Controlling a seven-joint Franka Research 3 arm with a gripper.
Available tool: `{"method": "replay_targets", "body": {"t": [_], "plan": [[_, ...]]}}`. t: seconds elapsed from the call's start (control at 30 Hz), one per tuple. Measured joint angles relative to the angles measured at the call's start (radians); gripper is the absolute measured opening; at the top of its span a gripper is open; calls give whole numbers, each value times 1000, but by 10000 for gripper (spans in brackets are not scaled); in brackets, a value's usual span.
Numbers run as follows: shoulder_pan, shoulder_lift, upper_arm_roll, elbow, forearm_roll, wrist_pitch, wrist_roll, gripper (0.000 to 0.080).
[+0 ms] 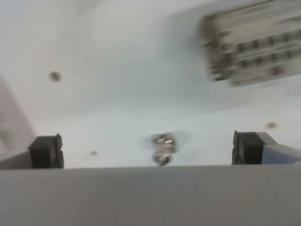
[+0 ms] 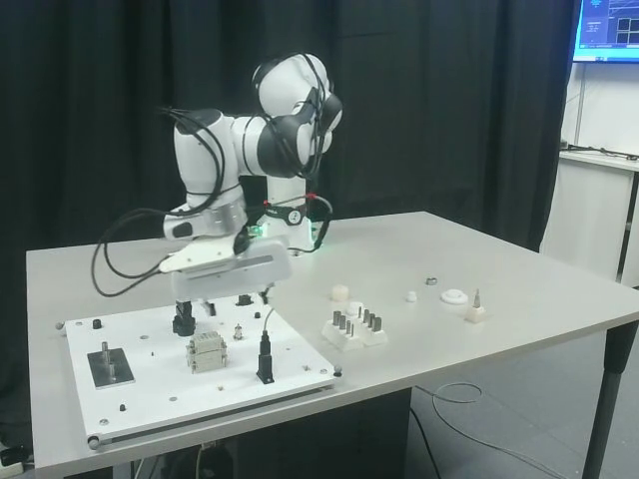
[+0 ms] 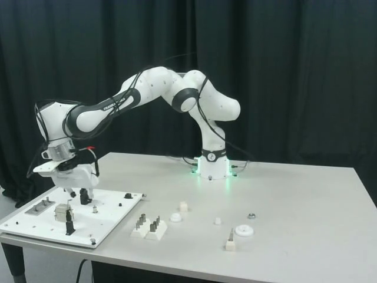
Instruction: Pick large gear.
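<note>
1. The grey table [image 2: 519,269] carries the white arm [image 3: 153,88], which reaches out over the white board [image 2: 300,374] at one end of the table.
2. The gripper [image 2: 213,316] hangs low above the board; in the wrist view its two black fingertips [image 1: 46,151] stand wide apart with nothing between them, a small metal part [image 1: 162,148] lying on the board below.
3. A small connector block [image 2: 205,352] and a black upright post [image 2: 267,359] stand on the board near the gripper.
4. A white peg rack [image 3: 149,228] sits on the table just beside the board.
5. The large gear [image 3: 244,230], a white disc, lies on the table well apart from the gripper, near a small white peg stand [image 3: 230,242].
</note>
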Motion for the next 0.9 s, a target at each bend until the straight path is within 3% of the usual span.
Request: {"method": "replay_targets", "body": {"t": [0.47, 0.9], "plan": [[157, -88, 0, -174, 45, -27, 34, 800], [350, -181, -1, -347, 41, 26, 189, 800]]}}
